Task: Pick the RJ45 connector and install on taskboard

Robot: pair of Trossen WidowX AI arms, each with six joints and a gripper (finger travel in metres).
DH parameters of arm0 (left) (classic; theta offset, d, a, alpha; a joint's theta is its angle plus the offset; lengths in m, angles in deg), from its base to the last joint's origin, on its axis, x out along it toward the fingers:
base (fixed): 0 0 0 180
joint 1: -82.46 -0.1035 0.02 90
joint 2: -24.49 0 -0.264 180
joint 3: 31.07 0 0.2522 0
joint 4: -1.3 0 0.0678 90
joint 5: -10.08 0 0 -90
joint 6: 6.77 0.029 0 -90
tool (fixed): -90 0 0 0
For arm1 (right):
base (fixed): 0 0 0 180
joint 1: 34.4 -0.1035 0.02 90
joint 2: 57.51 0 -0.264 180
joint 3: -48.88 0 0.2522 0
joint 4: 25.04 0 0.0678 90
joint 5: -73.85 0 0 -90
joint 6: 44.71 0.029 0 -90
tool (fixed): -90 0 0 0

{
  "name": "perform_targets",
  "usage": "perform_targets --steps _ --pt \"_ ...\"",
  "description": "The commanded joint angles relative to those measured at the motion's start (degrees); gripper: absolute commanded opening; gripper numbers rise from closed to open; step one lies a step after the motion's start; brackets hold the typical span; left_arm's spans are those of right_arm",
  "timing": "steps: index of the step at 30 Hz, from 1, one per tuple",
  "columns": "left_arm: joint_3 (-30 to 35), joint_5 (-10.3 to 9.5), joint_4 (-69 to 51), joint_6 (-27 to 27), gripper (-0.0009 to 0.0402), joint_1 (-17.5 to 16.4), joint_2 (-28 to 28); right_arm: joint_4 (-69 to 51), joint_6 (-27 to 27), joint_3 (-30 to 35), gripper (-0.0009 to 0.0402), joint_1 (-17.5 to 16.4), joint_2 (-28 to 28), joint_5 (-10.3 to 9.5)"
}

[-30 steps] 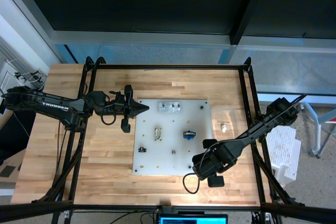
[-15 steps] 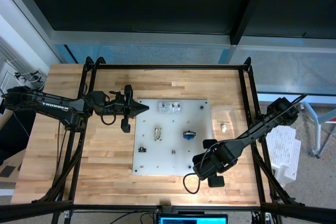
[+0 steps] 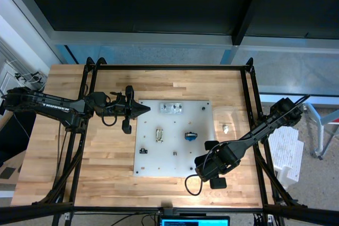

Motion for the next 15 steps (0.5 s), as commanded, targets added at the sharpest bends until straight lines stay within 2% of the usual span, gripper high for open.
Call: perform_targets --steps 1,8,15 --pt "0.02 0.02 0.0 0.0 0.0 0.0 0.0 0.07 0.13 -0.09 0.0 -0.04 0.22 -0.09" --pt "0.02 0.02 0.0 0.0 0.0 0.0 0.02 0.04 0.57 -0.09 0.0009 -0.11 0.2 -0.09" --pt "0.02 0.02 0.0 0.0 0.0 0.0 0.0 0.02 0.76 -0.02 0.0047 -0.2 -0.15 0.07"
